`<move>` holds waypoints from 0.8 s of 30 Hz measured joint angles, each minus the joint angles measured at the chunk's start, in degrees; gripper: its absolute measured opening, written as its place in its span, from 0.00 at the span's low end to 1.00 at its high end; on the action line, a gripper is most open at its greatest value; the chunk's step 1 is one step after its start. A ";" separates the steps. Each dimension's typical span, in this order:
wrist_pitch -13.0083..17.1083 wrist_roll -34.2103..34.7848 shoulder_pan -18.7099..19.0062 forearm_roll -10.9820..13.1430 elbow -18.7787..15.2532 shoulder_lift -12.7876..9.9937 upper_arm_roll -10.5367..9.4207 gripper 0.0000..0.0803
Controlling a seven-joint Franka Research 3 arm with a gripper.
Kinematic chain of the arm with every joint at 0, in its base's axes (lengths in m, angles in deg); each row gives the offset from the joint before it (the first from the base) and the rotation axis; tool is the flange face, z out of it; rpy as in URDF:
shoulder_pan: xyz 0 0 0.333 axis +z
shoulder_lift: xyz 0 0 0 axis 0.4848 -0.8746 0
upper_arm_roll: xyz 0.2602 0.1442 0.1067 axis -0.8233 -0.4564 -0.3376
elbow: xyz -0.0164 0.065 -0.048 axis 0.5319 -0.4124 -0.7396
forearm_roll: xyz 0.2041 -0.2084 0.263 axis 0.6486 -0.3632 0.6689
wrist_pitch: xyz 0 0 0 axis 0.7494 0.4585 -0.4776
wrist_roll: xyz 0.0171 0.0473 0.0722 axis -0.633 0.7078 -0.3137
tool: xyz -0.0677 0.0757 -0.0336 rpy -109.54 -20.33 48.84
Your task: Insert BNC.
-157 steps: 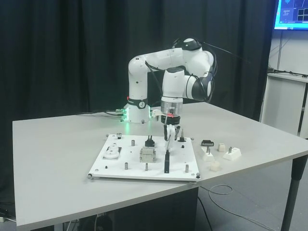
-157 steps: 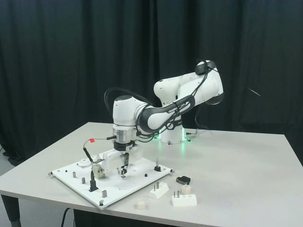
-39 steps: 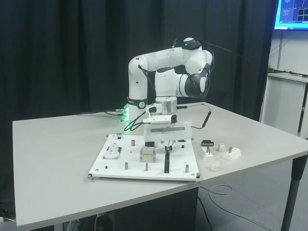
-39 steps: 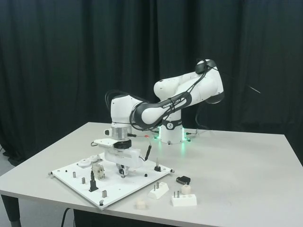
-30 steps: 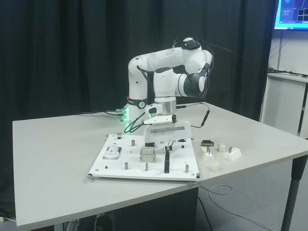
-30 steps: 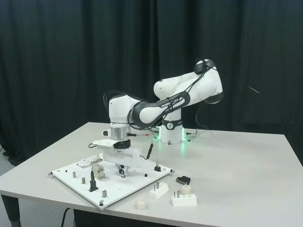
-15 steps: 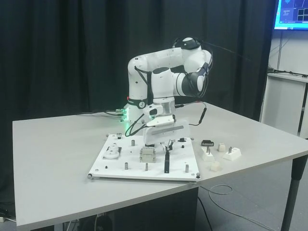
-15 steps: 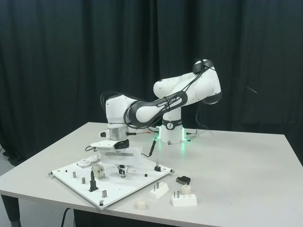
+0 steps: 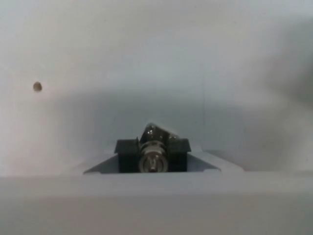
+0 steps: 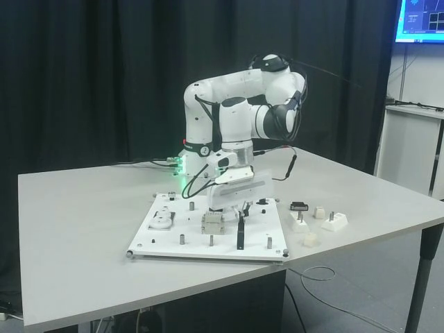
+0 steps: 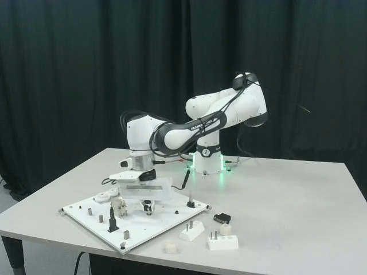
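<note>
In the wrist view a small metal BNC connector sits between two black finger pads, and my gripper is shut on it just above the white task board. From the room views the gripper hangs low over the middle of the board, with the hand turned flat across it. The connector itself is hidden under the hand there. Seen from the second room view, the gripper almost touches the board.
On the board stand a grey connector block, a black upright plug, a white round part and several short pegs. Right of the board lie white blocks, a white cube and a small black part.
The wrist has turned and the arm's elbow has swung left, while the gripper stayed low at the same spot on the board, still holding the connector.
</note>
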 joint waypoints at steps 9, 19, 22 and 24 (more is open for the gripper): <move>-0.06 10.28 -0.16 -0.82 0.61 -0.20 0.00 0.15; 0.06 24.36 -0.22 -1.85 1.18 -0.30 -0.01 0.15; 0.11 28.62 -0.21 -2.06 1.29 -0.35 -0.03 0.15; 0.15 30.96 -0.21 -2.13 1.31 -0.36 -0.04 0.15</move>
